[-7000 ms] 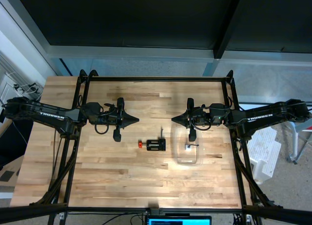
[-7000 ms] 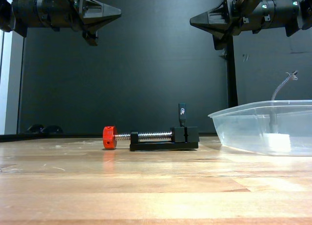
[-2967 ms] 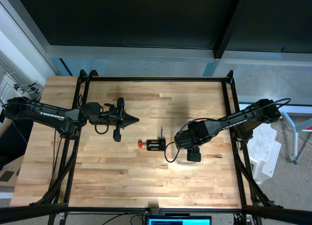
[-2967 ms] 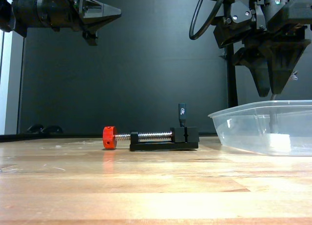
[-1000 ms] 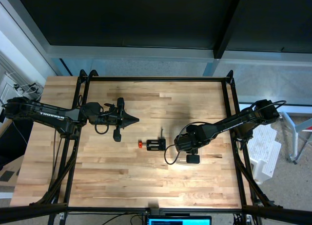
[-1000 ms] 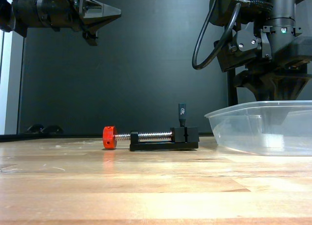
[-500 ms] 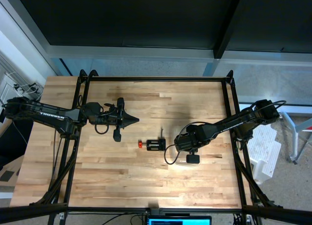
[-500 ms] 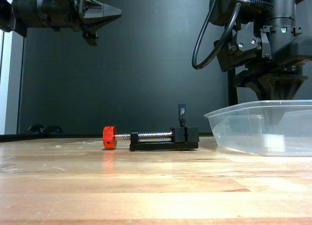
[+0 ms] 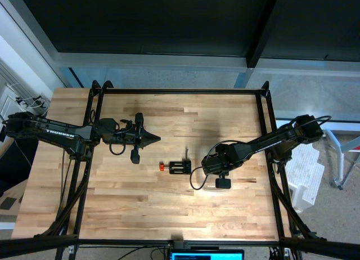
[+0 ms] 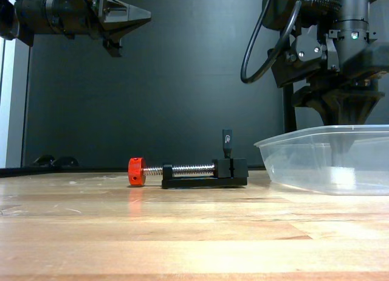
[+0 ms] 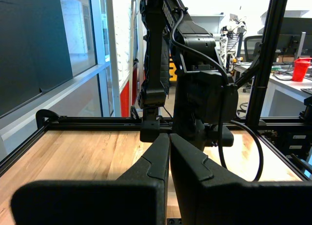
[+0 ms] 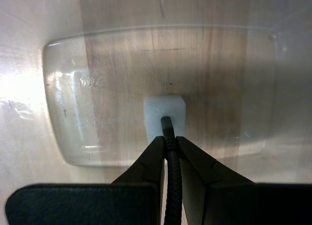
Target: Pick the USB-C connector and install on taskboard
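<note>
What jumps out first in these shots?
The right gripper is down in the clear tray at right, pinching the thin dark USB-C connector that stands on a white foam square. The black taskboard with its red knob lies at centre. The left gripper hangs shut, high at left.

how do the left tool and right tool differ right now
Pose: the left tool lies level, high over the table, on its left side; the right tool points down over the tray. Load: the left tool is shut on nothing; the right tool is shut on the connector, whose tip meets a white block. Both are black.
</note>
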